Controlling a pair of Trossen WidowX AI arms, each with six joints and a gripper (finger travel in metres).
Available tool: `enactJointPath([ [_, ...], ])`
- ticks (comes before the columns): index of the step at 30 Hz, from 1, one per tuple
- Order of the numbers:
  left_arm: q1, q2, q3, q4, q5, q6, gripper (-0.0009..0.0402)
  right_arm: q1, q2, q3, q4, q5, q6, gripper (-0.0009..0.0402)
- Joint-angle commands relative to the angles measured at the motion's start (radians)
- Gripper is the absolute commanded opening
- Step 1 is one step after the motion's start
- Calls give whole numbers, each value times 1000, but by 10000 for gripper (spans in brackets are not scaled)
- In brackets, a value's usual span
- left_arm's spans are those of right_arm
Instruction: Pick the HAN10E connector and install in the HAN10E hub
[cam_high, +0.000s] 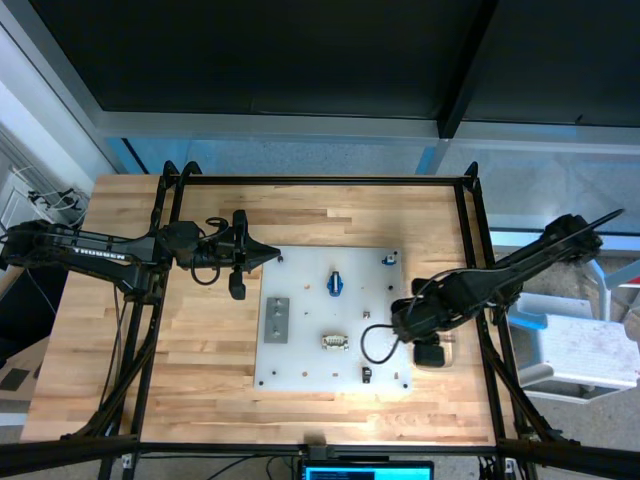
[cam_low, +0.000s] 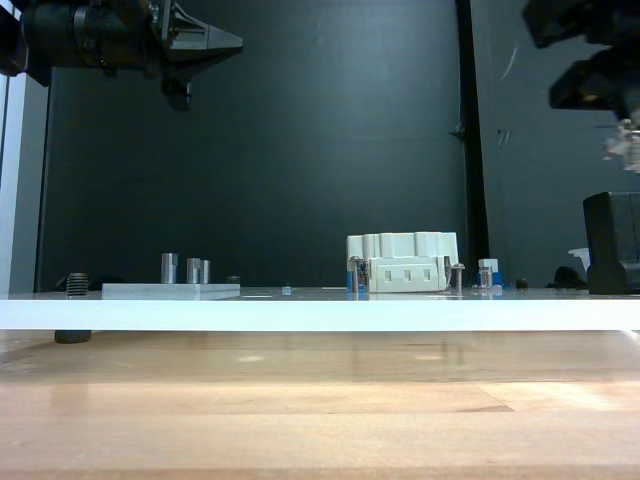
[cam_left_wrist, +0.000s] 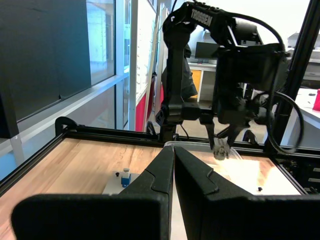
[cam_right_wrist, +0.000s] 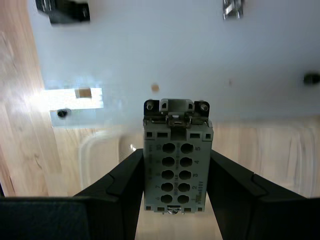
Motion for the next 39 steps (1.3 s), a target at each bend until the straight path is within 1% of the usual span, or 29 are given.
enactJointPath([
  [1, 0, 0, 0, 0, 0, 0, 0, -16, 71, 65, 0, 8, -25, 9],
  [12, 0, 0, 0, 1, 0, 0, 0, -74, 312, 299, -8, 7, -109, 9],
  [15, 0, 0, 0, 0, 0, 0, 0, -81, 373, 360, -9, 7, -138, 9],
  [23, 0, 0, 0, 0, 0, 0, 0, -98, 516, 518, -16, -5, -161, 9],
  [32, 0, 0, 0, 0, 0, 0, 0, -120, 624, 662, -24, -4, -208, 9],
  [39, 0, 0, 0, 0, 0, 0, 0, -134, 674, 725, -40, -4, -229, 9],
])
